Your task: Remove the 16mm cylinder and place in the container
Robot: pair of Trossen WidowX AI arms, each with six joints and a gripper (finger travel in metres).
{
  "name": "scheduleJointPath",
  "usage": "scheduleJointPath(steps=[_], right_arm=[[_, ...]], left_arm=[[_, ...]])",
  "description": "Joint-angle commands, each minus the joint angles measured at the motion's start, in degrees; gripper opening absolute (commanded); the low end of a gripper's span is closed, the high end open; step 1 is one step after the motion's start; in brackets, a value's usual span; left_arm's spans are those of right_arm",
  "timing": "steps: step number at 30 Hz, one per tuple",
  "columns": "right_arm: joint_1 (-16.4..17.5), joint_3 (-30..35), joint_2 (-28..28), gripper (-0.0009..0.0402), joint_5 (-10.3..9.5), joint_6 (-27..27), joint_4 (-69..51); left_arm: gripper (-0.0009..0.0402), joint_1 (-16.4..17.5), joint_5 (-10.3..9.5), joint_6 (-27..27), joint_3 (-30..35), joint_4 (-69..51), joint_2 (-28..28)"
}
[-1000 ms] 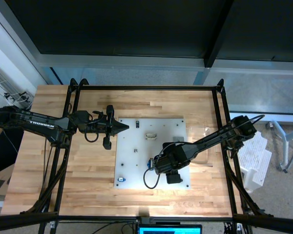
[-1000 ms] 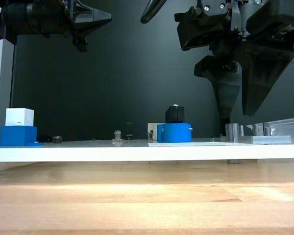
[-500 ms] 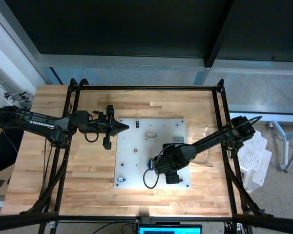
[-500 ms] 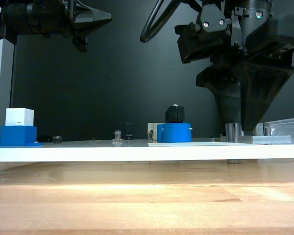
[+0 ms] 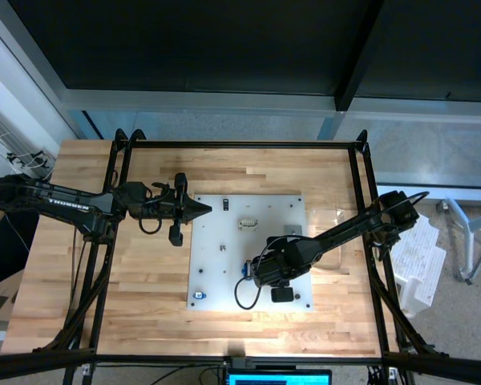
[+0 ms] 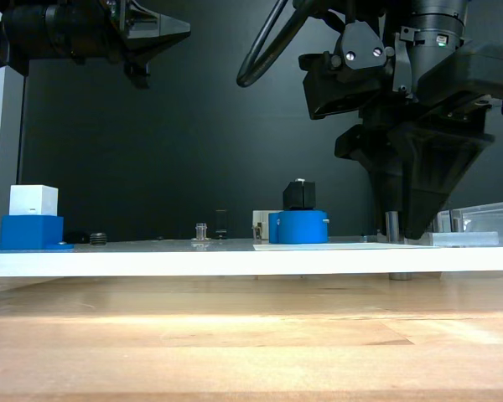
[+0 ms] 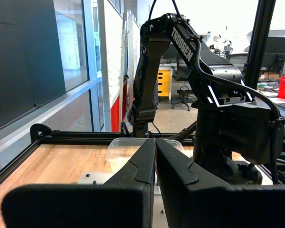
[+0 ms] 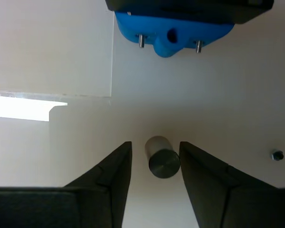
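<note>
1. Right gripper (image 8: 155, 146), low over the near right part of the white square board (image 5: 216, 269). Its black fingers (image 8: 109, 178) stand apart and empty, one on each side of the small grey metal 16mm cylinder (image 8: 162, 160). The peg stands upright in the board, and neither finger touches it.
2. Hazard, uneven closure. The gap looks narrower on one side, so that finger would likely meet the peg first and could tilt or bind it in its hole.
3. Hazard, over-descent. In the low view the fingertips hang very close to the board surface, and any further drop could press them onto it.
4. Hazard, transfer. The clear plastic rectangular container (image 6: 484, 219) lies just off the board's right edge. Smooth metal may slip from a light pinch, and a high release could bounce the peg out.
5. Left gripper (image 5: 202, 208), raised above the board's far left corner. Its fingers are pressed together on nothing, and it probably poses no collision risk.
</note>
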Motion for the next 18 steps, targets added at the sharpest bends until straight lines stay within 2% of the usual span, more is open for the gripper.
scheduleJointPath(steps=[1,18], right_arm=[[-0.07,-0.17,-0.11,0.0110,0.00,-0.07,0.26],[-0.35,-0.17,-0.11,0.0029,0.63,-1.33,1.77]], left_arm=[[0.0000,0.00,0.02,0.00,0.00,0.02,0.02],[0.0000,0.02,0.02,0.02,0.00,0.02,0.02]])
